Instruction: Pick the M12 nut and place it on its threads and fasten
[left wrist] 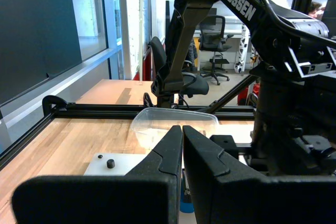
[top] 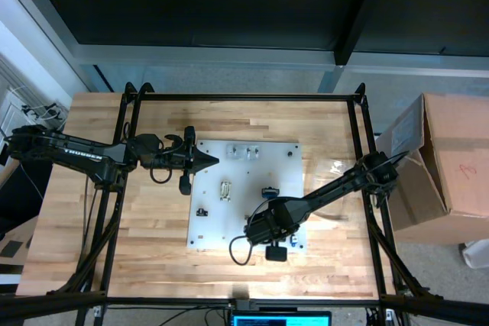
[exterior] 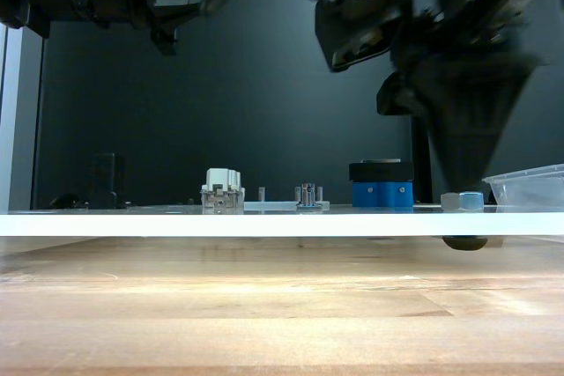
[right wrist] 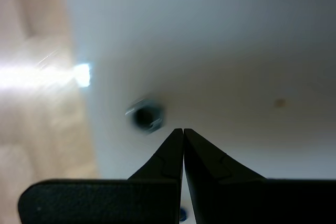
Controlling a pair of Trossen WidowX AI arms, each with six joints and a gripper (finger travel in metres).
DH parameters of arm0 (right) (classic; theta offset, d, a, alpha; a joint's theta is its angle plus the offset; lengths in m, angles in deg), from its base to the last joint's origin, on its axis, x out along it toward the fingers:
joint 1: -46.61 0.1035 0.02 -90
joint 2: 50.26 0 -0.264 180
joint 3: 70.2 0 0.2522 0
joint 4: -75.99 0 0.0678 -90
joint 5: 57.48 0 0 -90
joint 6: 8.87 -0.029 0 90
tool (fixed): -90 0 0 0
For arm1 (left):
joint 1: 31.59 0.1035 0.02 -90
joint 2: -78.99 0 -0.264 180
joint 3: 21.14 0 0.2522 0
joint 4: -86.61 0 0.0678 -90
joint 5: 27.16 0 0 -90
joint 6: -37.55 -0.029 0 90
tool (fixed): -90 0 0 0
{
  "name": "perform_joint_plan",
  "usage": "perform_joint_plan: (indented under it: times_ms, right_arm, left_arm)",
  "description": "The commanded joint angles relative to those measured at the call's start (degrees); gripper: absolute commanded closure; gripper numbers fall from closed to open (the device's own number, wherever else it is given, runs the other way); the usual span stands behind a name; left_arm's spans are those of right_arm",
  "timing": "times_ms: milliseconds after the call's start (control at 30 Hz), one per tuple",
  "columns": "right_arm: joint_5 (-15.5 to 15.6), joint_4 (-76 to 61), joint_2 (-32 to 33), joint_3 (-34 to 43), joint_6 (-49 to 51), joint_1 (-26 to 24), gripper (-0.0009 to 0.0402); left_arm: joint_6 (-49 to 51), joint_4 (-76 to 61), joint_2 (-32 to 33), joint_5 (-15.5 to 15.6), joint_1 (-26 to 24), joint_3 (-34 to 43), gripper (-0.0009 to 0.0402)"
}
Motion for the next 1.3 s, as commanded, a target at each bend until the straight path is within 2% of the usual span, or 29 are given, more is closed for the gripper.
perform_joint_plan:
  times_ms: [33, 567, 767, 1300]
  right_arm:
    - [0.1, 0.2, 0.3, 0.0, -1.8, 0.4, 0.0393]
    - [0.9, 0.9, 0.3, 0.0, -3.7, 2.0, 0.0393]
    - [7.8, 3.8, 0.3, 0.0, -1.1, 2.1, 0.0393]
    - [7.4, 2.9, -0.2, 0.0, -1.2, 2.5, 0.0393]
  left_arm:
    - [0.0, 0.0, 0.0, 0.0, 0.0, 0.0, 0.0393]
    - [0.0, 0.0, 0.0, 0.0, 0.0, 0.0, 0.0393]
    - [0.0, 0.0, 0.0, 0.0, 0.0, 0.0, 0.0393]
    - [0.0, 0.0, 0.0, 0.0, 0.0, 0.0, 0.0393]
